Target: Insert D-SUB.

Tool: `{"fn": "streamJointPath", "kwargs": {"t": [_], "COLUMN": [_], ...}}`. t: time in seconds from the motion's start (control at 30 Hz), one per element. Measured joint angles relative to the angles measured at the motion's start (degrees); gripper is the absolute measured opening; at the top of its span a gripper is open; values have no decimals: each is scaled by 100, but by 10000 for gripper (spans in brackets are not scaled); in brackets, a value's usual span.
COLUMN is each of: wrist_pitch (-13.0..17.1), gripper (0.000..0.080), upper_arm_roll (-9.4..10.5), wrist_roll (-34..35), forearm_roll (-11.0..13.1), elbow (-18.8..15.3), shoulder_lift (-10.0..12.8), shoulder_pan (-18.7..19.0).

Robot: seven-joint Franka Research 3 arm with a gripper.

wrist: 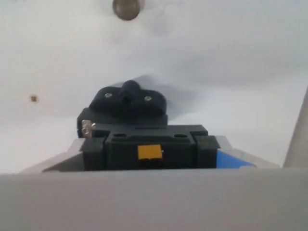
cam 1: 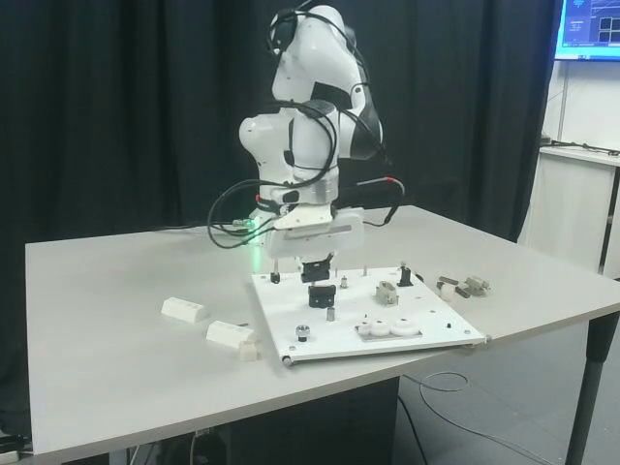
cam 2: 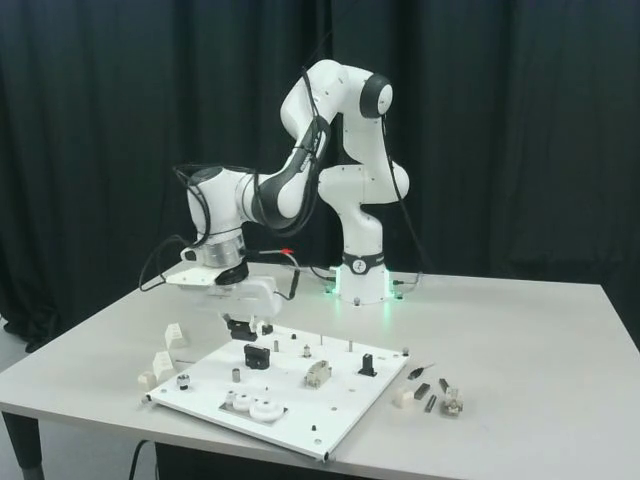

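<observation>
My gripper point(cam 1: 315, 266) hangs a little above the white board point(cam 1: 436, 334), shut on a black D-SUB plug point(wrist: 127, 101). In the wrist view the plug sticks out past the black fingers point(wrist: 94, 153), with two screws on its body and a metal edge at one side. A black socket block point(cam 1: 322, 295) stands on the board just below and slightly in front of the gripper. In the second room view the gripper point(cam 2: 240, 325) holds the plug above the board's rear left part, with the socket block point(cam 2: 257, 357) close beneath it.
The board point(cam 2: 330, 425) also carries white gears point(cam 1: 392, 329), small pegs point(cam 1: 329, 312) and another black part point(cam 1: 405, 277). Two white blocks point(cam 1: 186, 310) lie on the grey table point(cam 1: 107, 291) left of the board. Small connectors point(cam 1: 463, 286) lie to its right.
</observation>
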Motion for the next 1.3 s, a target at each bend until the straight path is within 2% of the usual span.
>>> {"fn": "streamJointPath", "kwargs": {"t": [0.23, 0.47, 0.67, 0.93, 1.3], "wrist_pitch": [712, 1094, 1134, 1132, 1153], "gripper": [386, 386, 386, 386, 386], "upper_arm_roll": [-2, -2, -2, -2, -2], "wrist_roll": [373, 792, 1285, 1745, 2065], "forearm_roll": [-111, -315, -556, -762, -799], "elbow": [-717, -1097, -1168, -1169, -1157], "shoulder_lift": [-481, -711, -742, -743, -748], "shoulder_pan": [152, 278, 382, 500, 568]}}
